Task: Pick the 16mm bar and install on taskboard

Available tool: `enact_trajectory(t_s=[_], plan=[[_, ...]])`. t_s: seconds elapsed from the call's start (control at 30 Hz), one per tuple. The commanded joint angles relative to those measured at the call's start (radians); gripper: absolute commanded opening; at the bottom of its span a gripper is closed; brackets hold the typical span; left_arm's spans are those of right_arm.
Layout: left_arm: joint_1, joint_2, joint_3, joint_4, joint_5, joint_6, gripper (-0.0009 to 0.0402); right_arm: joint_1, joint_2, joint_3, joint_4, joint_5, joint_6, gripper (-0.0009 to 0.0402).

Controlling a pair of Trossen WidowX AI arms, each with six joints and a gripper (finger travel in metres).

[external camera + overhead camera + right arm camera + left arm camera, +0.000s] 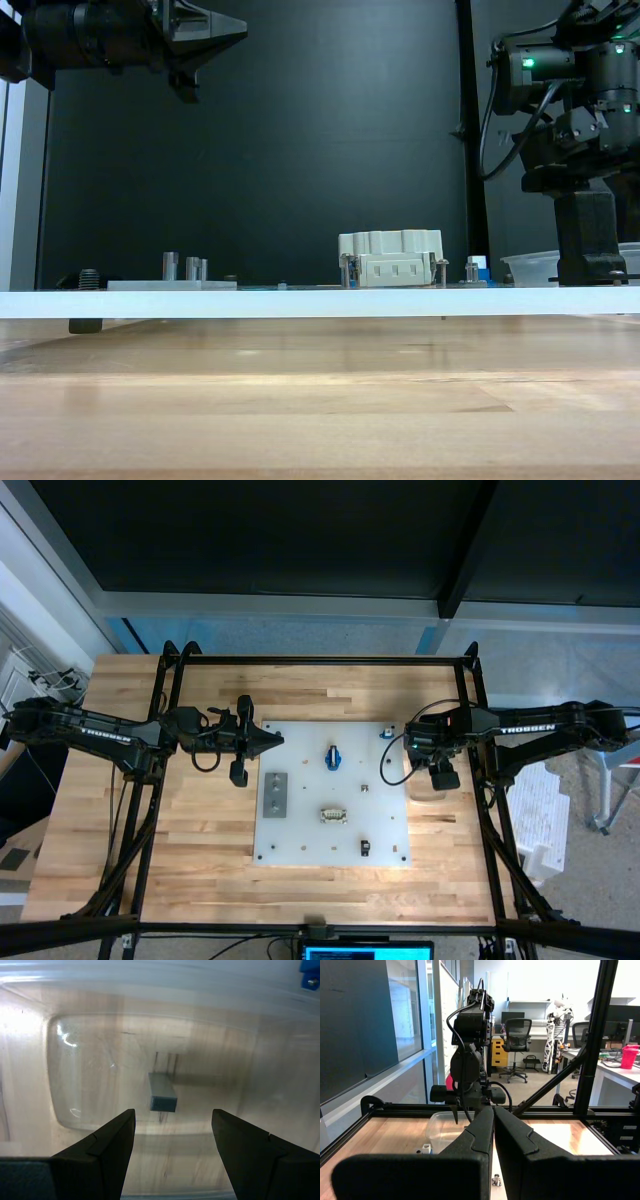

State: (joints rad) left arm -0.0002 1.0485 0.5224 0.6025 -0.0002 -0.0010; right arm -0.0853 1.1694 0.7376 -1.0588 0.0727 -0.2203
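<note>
The 16mm bar [162,1092], a short grey metal piece, lies on the floor of the clear plastic tray [75,1060]. My right gripper [172,1116] hangs open just above the bar, one finger on either side of it and neither touching it. From above, the right gripper [443,776] is over the tray [428,785] at the right edge of the white taskboard [300,840]. My left gripper [268,740] is shut and empty, held high over the board's back left corner. Its closed fingers [485,1125] point across at the right arm.
The taskboard carries a grey block [274,794] with two holes, a blue clip [333,757], a beige connector [334,816] and a small black part [366,848]. The black frame rails [320,661] run around the wooden table.
</note>
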Motion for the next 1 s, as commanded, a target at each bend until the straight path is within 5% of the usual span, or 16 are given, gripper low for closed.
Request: enact_trajectory(t_s=[0.03, 1.0], plan=[[0.0, 0.0, 0.0, 0.0, 0.0, 0.0, 0.0, 0.0, 0.005, -0.002, 0.004, -0.013, -0.005, 0.0213], [0.0, 0.0, 0.0, 0.0, 0.0, 0.0, 0.0, -0.047, 0.068, -0.029, 0.06, -0.012, -0.06, 0.0212]])
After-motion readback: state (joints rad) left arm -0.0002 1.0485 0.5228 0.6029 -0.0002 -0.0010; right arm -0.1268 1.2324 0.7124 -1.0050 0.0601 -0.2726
